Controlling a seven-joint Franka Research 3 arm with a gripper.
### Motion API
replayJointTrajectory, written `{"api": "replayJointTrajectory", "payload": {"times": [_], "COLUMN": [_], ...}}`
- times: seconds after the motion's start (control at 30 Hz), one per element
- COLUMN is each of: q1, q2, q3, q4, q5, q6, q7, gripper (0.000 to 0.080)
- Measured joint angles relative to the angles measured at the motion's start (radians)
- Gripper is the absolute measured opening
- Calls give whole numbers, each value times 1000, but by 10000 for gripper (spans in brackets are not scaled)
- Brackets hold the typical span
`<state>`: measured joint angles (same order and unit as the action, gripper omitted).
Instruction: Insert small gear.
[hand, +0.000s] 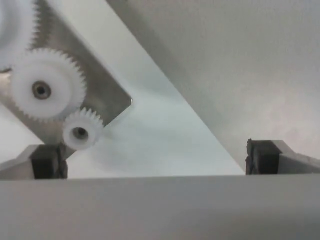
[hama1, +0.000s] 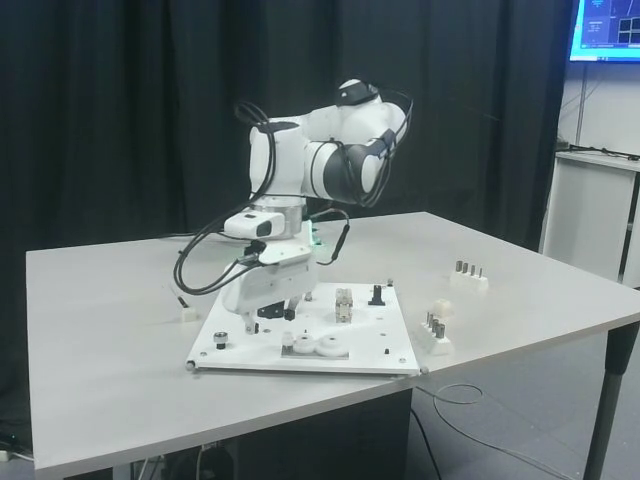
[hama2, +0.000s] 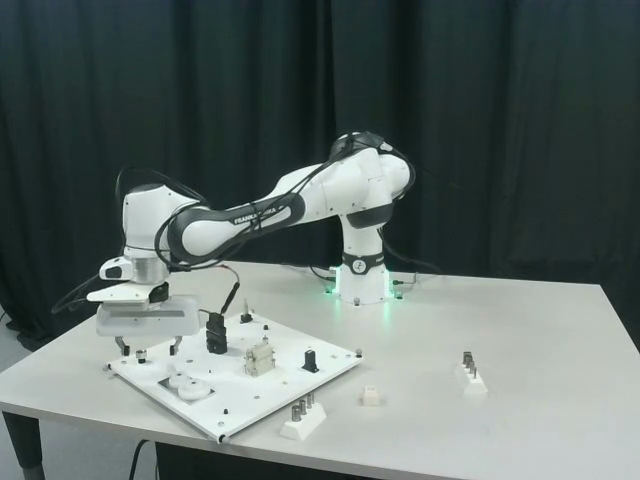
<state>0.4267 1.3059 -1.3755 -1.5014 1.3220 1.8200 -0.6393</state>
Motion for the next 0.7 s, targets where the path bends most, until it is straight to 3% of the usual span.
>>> {"api": "replayJointTrajectory", "payload": {"times": [0.7], "q1": [-47], "q2": [0], "q3": [45], "q4": [37], "q5": [-16], "q6": [2], "q7": [83], "gripper": [800]}}
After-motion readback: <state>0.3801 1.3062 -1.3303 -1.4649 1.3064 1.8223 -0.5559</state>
